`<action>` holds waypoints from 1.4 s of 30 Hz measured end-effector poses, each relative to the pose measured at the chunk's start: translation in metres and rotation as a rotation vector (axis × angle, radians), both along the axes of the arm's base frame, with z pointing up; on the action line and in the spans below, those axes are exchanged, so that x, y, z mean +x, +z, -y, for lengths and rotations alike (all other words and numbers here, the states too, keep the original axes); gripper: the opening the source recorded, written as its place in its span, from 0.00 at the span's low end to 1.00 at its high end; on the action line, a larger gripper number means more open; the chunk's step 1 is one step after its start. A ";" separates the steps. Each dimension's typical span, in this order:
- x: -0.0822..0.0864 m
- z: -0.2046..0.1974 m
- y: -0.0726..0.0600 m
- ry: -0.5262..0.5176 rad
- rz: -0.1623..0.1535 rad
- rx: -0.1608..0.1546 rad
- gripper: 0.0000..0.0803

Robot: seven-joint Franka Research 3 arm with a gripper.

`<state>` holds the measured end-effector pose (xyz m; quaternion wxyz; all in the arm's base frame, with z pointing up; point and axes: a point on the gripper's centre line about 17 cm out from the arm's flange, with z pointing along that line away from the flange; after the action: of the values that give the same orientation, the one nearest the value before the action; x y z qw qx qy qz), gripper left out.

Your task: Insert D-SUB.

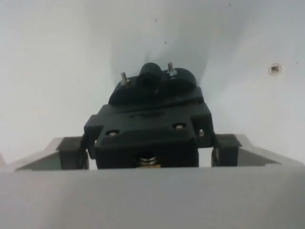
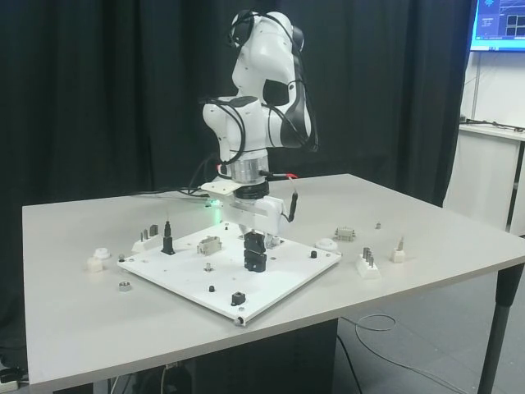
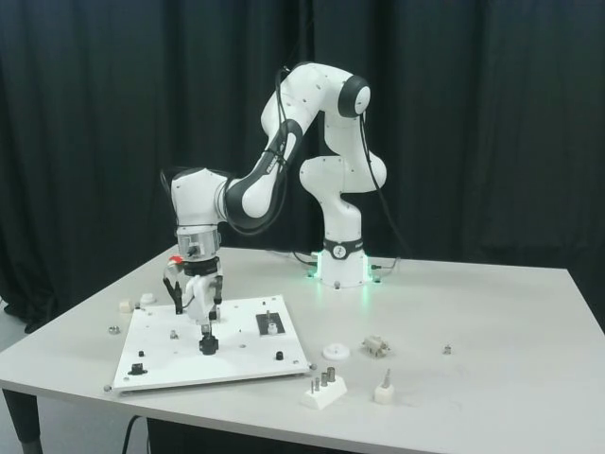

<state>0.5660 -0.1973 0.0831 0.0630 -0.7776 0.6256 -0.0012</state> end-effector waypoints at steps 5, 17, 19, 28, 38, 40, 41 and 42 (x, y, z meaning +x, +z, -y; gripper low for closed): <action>0.000 0.000 0.000 -0.008 -0.002 -0.003 0.71; 0.000 -0.001 0.000 0.013 -0.012 -0.024 0.71; 0.000 -0.001 0.000 0.018 -0.014 -0.027 0.71; -0.001 -0.003 0.000 0.044 -0.024 -0.041 0.71; -0.002 -0.003 -0.001 0.062 -0.032 -0.051 0.71; -0.002 -0.003 -0.001 0.066 -0.034 -0.054 0.71; -0.002 -0.003 -0.001 0.067 -0.034 -0.055 0.71; -0.002 -0.003 -0.001 0.067 -0.033 -0.055 0.71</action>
<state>0.5640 -0.1946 0.0823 0.0311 -0.7996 0.5997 -0.0034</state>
